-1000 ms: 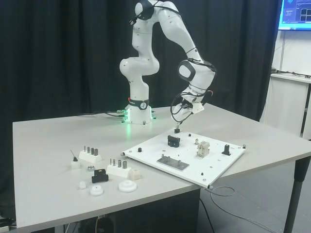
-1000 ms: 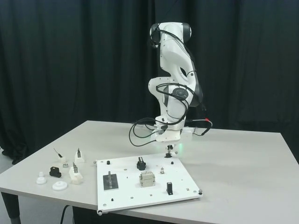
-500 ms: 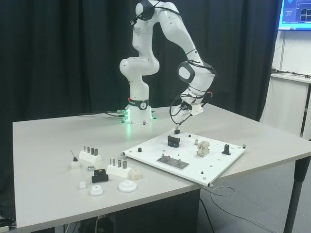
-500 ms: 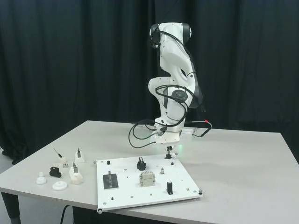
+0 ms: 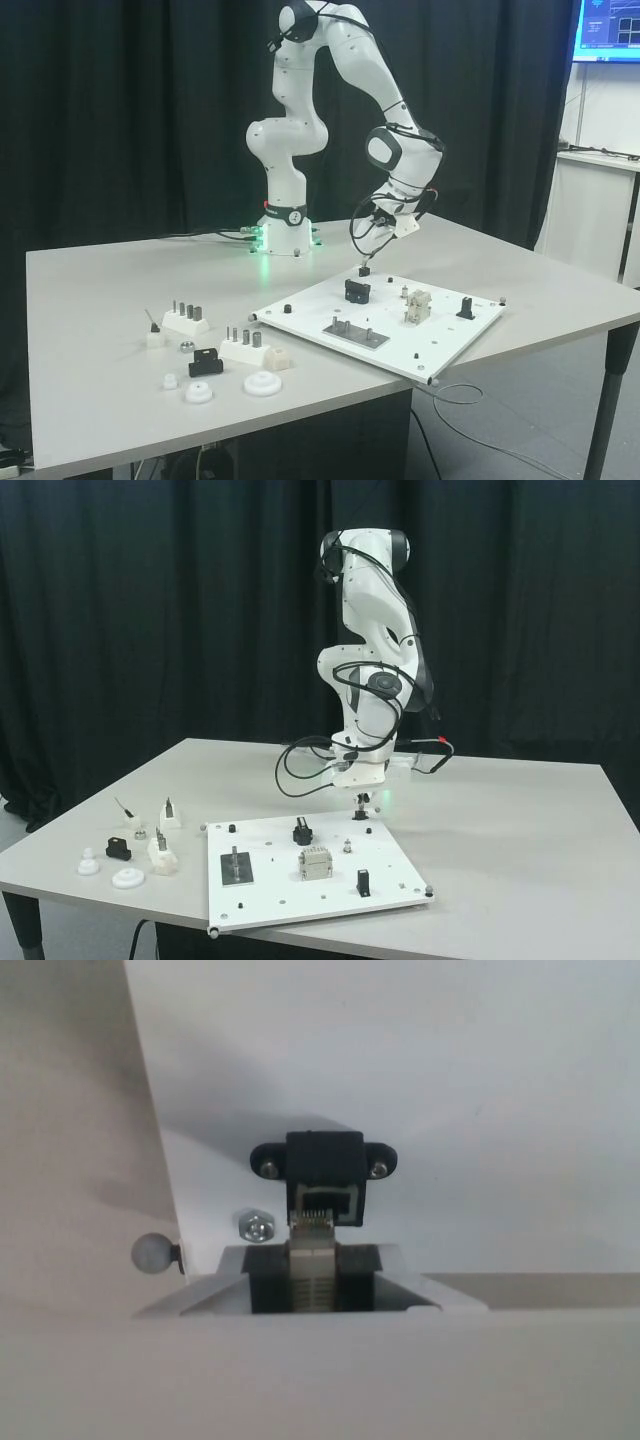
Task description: Insert Ethernet.
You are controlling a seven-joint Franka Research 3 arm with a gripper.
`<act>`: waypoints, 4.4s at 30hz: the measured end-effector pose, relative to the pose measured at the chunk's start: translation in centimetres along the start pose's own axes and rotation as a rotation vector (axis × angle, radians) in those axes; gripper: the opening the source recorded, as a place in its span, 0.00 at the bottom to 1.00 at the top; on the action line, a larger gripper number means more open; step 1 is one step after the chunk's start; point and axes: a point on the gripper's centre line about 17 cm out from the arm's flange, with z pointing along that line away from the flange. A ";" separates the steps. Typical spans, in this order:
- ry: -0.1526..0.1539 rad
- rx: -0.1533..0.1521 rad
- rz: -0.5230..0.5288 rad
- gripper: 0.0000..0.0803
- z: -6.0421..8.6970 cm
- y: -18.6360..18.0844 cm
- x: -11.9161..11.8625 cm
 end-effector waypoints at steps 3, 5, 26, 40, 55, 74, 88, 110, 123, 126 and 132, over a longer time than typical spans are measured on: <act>0.000 0.000 0.000 0.11 0.0 0.0 0.0; -0.001 0.000 0.000 0.11 0.0 0.0 0.0; 0.014 -0.002 0.005 0.11 -0.1 0.1 0.4; 0.016 -0.011 -0.001 0.11 -0.2 0.3 0.5; 0.024 -0.019 -0.005 0.11 -0.2 0.6 0.7; 0.009 -0.017 0.003 0.11 0.4 0.4 0.1; 0.024 -0.022 -0.002 0.11 0.7 0.4 0.5; 0.021 -0.021 -0.003 0.11 0.9 0.4 0.4; 0.021 -0.022 -0.003 0.11 0.9 0.4 0.4; 0.022 -0.022 -0.003 0.11 0.9 0.4 0.4; 0.022 -0.022 -0.003 0.11 0.9 0.4 0.4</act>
